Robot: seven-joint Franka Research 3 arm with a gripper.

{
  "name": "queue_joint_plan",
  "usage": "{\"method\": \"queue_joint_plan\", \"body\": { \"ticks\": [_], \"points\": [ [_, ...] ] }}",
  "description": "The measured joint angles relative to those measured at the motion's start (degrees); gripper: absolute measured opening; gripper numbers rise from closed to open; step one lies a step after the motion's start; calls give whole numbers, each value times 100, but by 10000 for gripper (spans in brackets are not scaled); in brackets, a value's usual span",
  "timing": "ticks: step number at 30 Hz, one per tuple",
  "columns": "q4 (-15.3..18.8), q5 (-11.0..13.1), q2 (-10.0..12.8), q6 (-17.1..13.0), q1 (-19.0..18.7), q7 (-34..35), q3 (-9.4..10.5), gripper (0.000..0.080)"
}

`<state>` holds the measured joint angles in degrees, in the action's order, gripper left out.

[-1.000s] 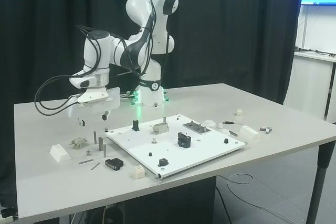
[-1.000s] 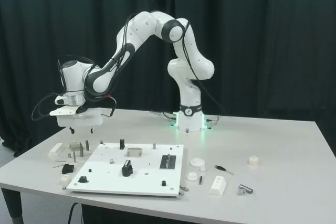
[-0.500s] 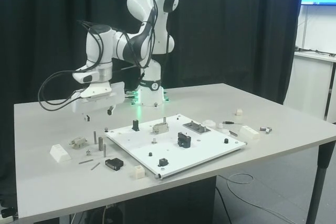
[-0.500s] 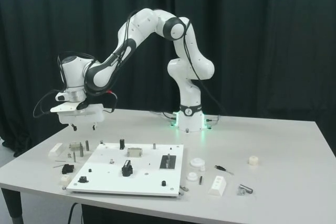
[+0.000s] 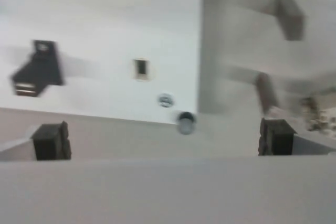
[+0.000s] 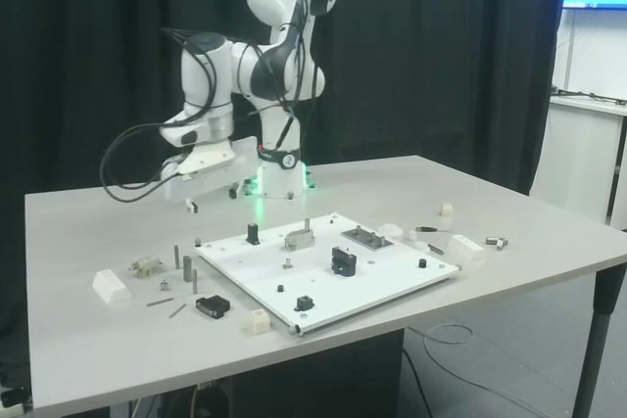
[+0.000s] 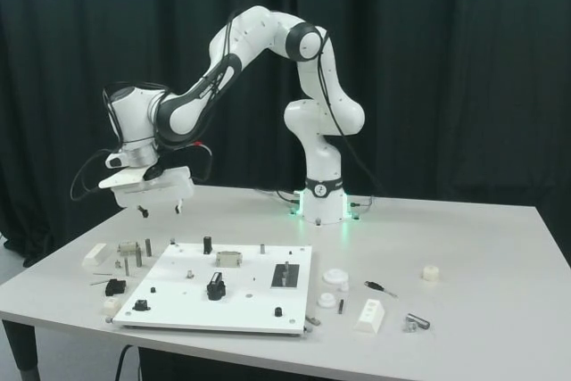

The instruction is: Remove round peg 3.

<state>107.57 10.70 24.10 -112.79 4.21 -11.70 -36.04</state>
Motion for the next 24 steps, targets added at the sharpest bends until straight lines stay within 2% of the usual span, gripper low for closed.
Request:
{"method": "queue_joint_plan", "body": {
  "ticks": [13,24],
  "points": [
    [615,-35,-522,106,-594,540,-1,800],
    [1292,-240,-1001,56,-1154,1195,7,800]
  ]
}}
